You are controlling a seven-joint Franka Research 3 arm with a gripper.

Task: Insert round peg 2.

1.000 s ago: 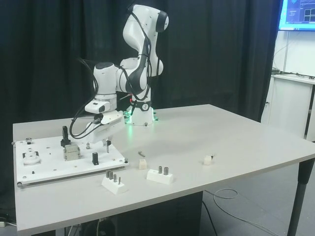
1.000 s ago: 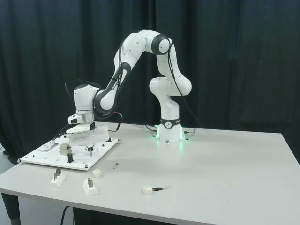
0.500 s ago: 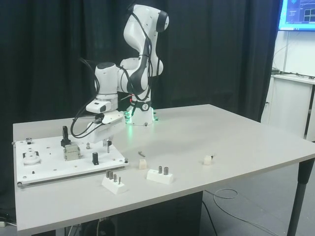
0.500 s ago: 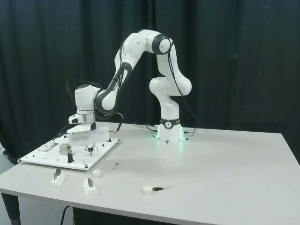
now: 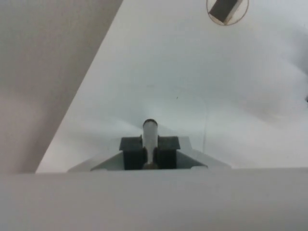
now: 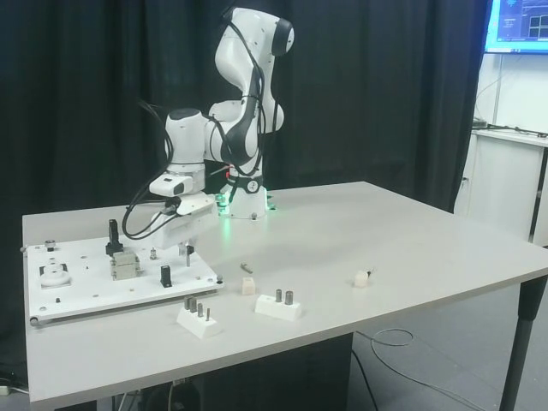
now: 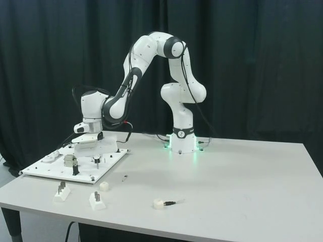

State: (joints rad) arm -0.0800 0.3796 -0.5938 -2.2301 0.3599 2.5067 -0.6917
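Gripper (image 5: 150, 155): fingers clenched on the peg (image 5: 149, 137), which pointed down over the board (image 6: 120, 282)
Wrist view only: the grip, a round hole (image 5: 227, 10) in the board
Room views: arm low over board; peg blocks (image 6: 198, 317) on table (image 7: 242, 181)

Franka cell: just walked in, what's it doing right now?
The white arm is working on a peg insertion. Its gripper is shut on a round peg and hangs over the white board at the table's end, peg pointing down. Whether the peg has entered a hole can't be told. Two white peg holders stand on the table beside the board.
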